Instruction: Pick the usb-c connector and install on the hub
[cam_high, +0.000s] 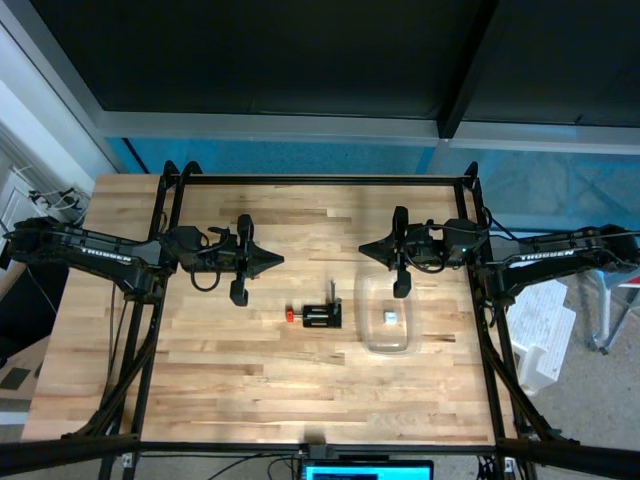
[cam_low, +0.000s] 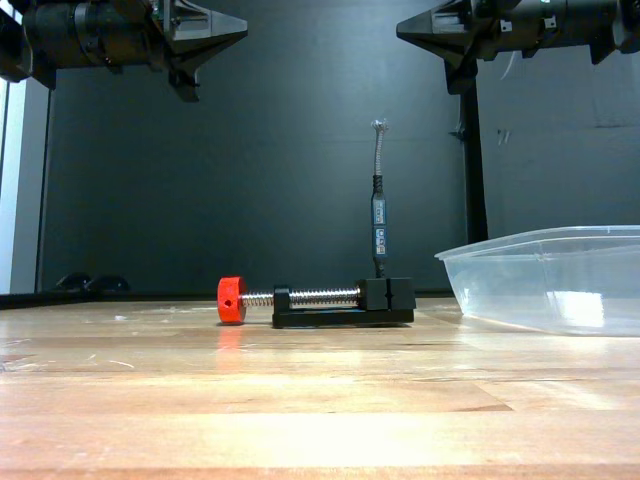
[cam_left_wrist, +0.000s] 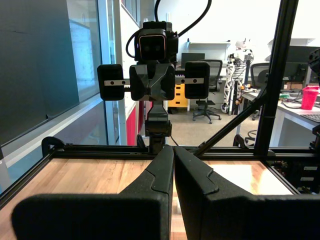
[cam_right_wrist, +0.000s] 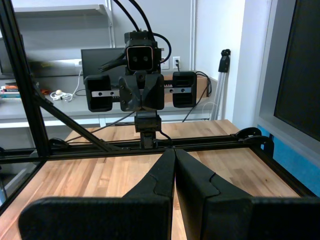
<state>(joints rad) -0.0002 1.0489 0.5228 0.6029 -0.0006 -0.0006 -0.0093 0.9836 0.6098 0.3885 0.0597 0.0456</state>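
The black connector (cam_low: 379, 225) stands upright on the tab held in the black vise (cam_low: 345, 302), with nothing gripping it. Its grey braided cable (cam_low: 378, 150) rises straight up from it. The vise's red knob (cam_low: 231, 300) points left. In the high view the vise (cam_high: 320, 316) lies mid-table, left of the clear tray (cam_high: 372, 340). My left gripper (cam_high: 272, 260) hangs high above the table, left of the vise, shut and empty; its fingers (cam_left_wrist: 160, 170) meet. My right gripper (cam_high: 368, 248) hovers high behind the tray, fingers (cam_right_wrist: 162, 172) also shut on nothing.
The clear tray (cam_low: 545, 262) sits right of the vise with only the white block (cam_high: 391, 317) in it. A black frame (cam_high: 320, 180) borders the back and sides of the wooden table. Both arms are well above the vise.
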